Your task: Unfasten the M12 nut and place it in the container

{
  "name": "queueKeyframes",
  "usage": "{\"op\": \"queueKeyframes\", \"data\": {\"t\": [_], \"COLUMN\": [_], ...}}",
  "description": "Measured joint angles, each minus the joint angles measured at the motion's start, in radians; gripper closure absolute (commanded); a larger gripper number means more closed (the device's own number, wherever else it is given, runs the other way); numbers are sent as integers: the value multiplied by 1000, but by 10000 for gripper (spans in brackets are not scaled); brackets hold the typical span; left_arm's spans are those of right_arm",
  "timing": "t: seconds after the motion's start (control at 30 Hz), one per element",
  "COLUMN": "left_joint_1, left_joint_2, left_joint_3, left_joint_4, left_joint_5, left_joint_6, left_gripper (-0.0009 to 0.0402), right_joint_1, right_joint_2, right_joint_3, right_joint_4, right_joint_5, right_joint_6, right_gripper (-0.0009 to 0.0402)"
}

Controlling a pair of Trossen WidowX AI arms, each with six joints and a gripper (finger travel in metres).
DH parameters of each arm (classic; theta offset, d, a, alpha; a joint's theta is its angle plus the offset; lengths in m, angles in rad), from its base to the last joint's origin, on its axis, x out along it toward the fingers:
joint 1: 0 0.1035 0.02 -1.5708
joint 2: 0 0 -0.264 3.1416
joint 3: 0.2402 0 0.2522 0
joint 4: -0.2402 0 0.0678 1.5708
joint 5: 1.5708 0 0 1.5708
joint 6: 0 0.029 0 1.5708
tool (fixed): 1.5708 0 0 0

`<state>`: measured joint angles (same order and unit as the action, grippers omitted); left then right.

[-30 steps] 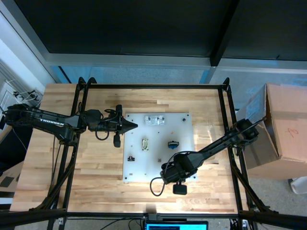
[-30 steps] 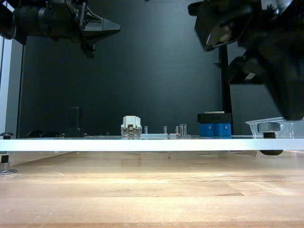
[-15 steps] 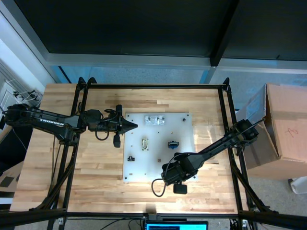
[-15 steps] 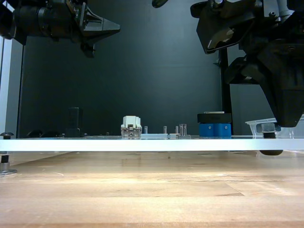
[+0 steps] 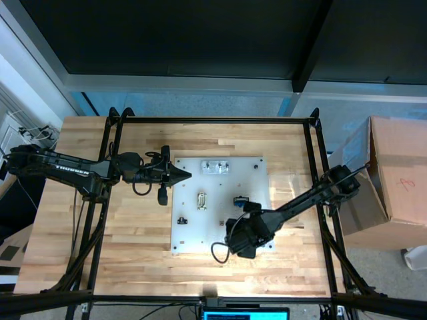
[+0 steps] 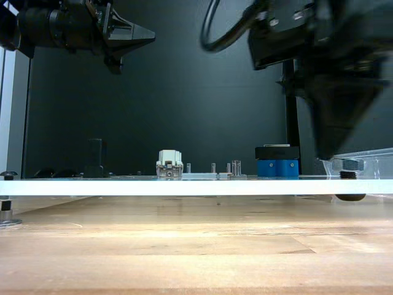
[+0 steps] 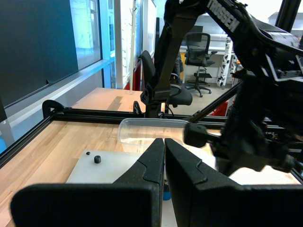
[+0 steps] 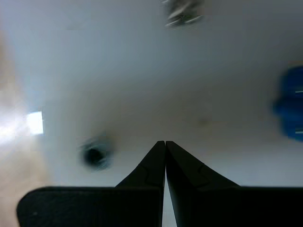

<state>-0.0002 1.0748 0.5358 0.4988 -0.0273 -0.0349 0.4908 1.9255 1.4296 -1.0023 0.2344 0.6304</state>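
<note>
Right gripper (image 5: 241, 237) hangs over the white board's (image 5: 200, 230) five o'clock corner, with the left gripper (image 5: 185, 175) at its ten o'clock edge. Low view: the silver hex nut (image 6: 349, 165) sits on its black stud (image 6: 349, 174), at four o'clock off the right gripper's tip — the clear tray (image 6: 376, 157) stands behind, contents untellable. Wrist views: both grippers are clenched and empty, and the nut sits on the board apart from the right gripper.

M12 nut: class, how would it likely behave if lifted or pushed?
Silver nut looks metal: likely rigid, heavy for its size. Seated on its stud, a push probably won't shift it. Right tool, shut, hangs beside it; left tool, shut, high over the board's left edge.
</note>
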Motion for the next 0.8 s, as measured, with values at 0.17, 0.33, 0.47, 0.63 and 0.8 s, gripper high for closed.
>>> {"op": "queueKeyframes", "data": {"t": [0.17, 0.33, 0.47, 0.63, 0.8], "left_joint_1": [0, 0, 0, 0, 0], "left_joint_2": [0, 0, 0, 0, 0], "left_joint_3": [0, 0, 0, 0, 0], "left_joint_4": [-1, 0, 0, 0, 0], "left_joint_5": [0, 0, 0, 0, 0], "left_joint_6": [0, 0, 0, 0, 0], "left_gripper": [393, 393, 393, 393, 393], "right_joint_1": [8, 5, 8, 6, 8], "right_joint_2": [-2, -16, -18, -18, -19], "right_joint_3": [1, 13, 30, 32, 61], "right_joint_4": [3, 30, 35, 39, 14], "right_joint_5": [-66, -211, -314, -310, -311], "right_joint_6": [1, 0, -15, 37, 312], "right_gripper": [393, 393, 393, 393, 373]}}
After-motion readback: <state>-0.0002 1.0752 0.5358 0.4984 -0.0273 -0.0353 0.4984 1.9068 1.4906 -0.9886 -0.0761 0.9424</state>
